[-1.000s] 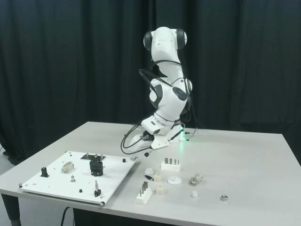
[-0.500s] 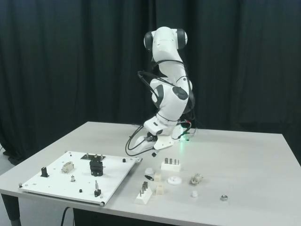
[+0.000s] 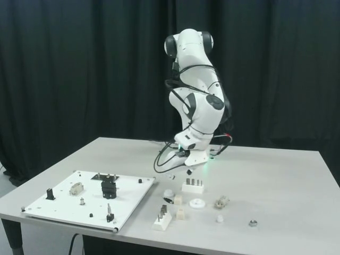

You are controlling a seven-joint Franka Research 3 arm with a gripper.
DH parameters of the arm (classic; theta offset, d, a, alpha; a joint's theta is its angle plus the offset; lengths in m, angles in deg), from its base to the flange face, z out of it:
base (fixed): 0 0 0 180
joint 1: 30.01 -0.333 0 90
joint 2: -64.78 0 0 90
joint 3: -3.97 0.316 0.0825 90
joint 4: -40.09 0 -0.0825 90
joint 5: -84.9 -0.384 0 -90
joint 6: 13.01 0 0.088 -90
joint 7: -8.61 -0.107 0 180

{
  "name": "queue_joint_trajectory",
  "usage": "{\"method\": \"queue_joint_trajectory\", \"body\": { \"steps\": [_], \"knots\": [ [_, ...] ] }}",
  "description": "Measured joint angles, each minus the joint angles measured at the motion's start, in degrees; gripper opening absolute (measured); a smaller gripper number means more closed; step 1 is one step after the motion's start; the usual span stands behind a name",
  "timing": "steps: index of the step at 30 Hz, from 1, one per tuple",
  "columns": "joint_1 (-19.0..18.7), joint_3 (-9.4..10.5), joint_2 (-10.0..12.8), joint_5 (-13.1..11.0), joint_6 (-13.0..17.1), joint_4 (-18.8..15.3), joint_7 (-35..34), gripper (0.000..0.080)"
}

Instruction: Pick waterproof.

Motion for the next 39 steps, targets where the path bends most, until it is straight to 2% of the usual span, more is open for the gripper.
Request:
{"method": "queue_joint_trajectory", "body": {
  "steps": [19, 30, 39],
  "knots": [
    [0.0, 6.24, -0.7, -4.7, -3.2, 0.0, -8.4, 0.0800],
    [0.0, 7.99, -1.3, -7.1, -3.0, 0.0, -17.6, 0.0800],
    [0.0, 8.76, -1.4, -9.4, -0.8, -0.2, -27.5, 0.0800]
  ]
}}
